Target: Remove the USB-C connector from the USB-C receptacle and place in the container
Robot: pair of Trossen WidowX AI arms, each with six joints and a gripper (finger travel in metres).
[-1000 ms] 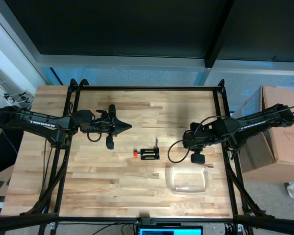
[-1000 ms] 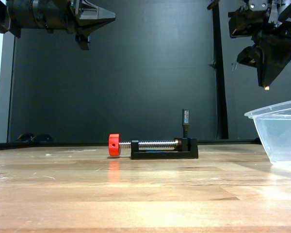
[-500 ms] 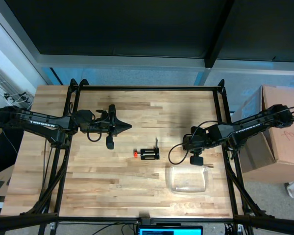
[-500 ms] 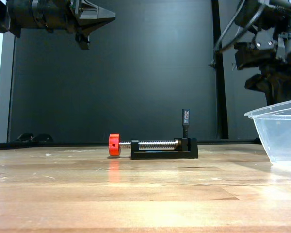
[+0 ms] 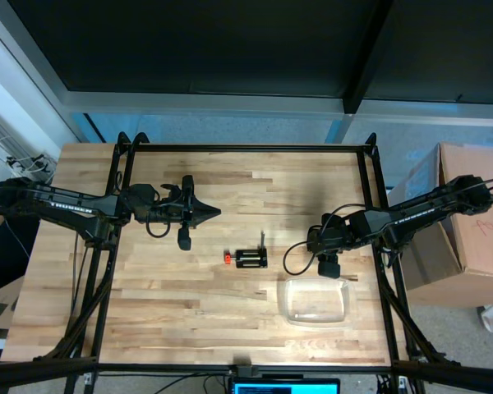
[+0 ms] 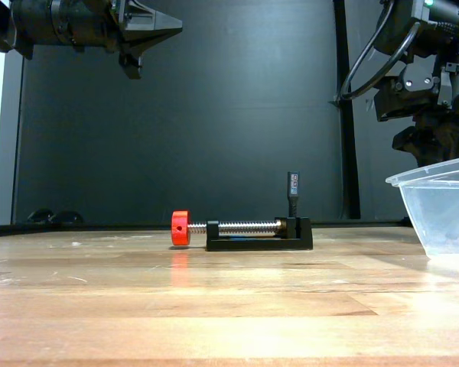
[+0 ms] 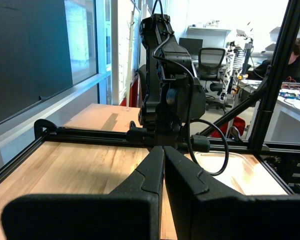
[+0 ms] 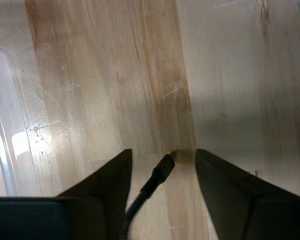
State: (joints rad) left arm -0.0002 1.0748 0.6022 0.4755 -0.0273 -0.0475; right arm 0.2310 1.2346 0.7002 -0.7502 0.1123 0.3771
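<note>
Right end effector [image 5: 329, 267] released, low toward bench [image 5: 189, 304] right edge, beside container [image 5: 315, 301] far rim; left end effector [image 5: 216, 213] clenched, high over bench left half. Clamp [image 6: 256, 238] mid-bench holds USB-C receptacle [image 6: 294, 221], USB-C connector [image 6: 293, 184] upright, seated. Risk: off-axis pull drags clamp; return swing clips container.

Cardboard box [image 5: 468, 222] just beside the wooden table's [image 5: 189, 295] right edge

High view down over the whole bench [image 5: 172, 304], low view level from its near edge, sharing the clamp [image 6: 258, 235], left wrist view level past its jaws to the right arm [image 7: 167, 95], right wrist view close, down onto the bench.
</note>
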